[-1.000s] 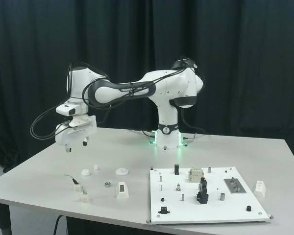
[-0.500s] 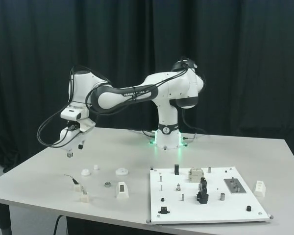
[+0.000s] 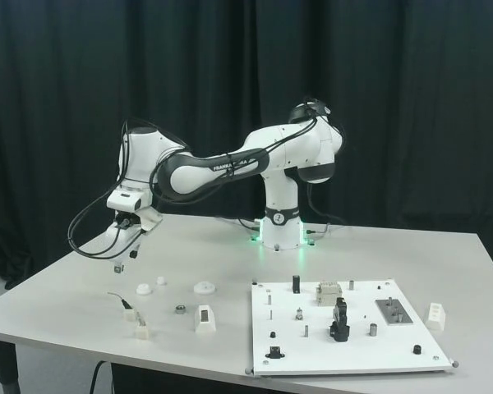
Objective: Pick USB.
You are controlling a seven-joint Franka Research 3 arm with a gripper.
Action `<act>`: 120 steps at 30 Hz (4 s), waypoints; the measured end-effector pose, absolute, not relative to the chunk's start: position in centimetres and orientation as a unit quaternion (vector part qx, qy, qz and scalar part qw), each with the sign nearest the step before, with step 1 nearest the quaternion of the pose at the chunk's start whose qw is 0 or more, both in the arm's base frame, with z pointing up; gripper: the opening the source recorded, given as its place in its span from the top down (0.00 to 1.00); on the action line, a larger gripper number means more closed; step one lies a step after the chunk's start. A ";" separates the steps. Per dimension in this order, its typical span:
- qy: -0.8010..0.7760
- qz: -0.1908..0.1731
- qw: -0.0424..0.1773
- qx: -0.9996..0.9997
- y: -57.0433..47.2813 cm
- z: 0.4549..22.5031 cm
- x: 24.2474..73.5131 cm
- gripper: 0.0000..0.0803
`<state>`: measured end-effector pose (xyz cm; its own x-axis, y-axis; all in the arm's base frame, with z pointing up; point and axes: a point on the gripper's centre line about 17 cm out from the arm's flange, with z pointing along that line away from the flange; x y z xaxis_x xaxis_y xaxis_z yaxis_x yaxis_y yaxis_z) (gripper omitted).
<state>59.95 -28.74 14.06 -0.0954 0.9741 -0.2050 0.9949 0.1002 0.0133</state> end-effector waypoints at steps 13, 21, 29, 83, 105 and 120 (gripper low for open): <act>0.750 -0.068 0.088 0.652 -28.8 12.9 60.5 0.00; 0.751 -0.068 0.093 0.650 -29.0 12.0 60.8 0.00; 0.754 -0.067 0.095 0.647 -29.2 10.8 60.9 0.00; 0.777 -0.059 0.100 0.619 -29.5 4.4 60.5 0.00; 0.781 -0.057 0.099 0.614 -29.6 3.2 60.4 0.00; 0.779 -0.061 0.101 0.615 -30.0 3.1 60.1 0.55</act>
